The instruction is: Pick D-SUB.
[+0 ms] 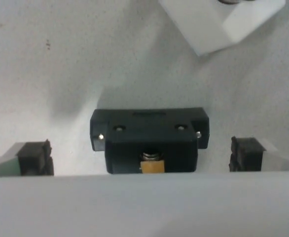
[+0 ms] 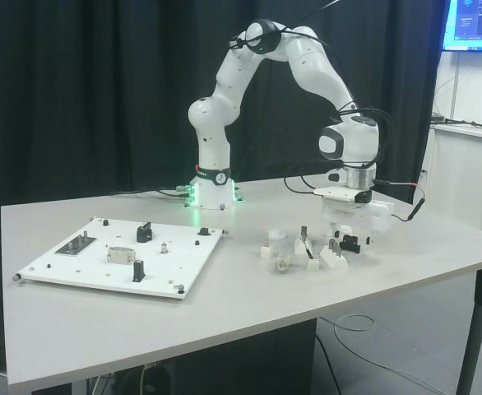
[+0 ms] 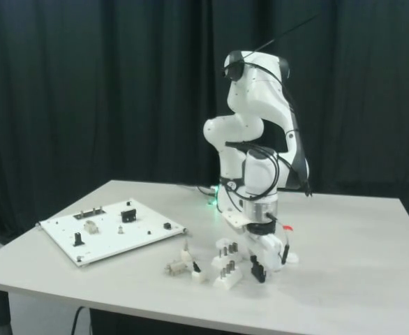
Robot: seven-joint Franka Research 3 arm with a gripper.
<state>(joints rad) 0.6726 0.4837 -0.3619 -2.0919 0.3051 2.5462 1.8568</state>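
item: d-sub (image 1: 149,140), black, on the counter (image 1: 46,74) between the fingers of the wide-open, empty end effector (image 1: 140,157). risk: if you close off-centre, it may twist or slip.

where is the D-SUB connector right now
In the wrist view the black D-SUB connector lies on the grey table, centred between the open gripper fingers, untouched.
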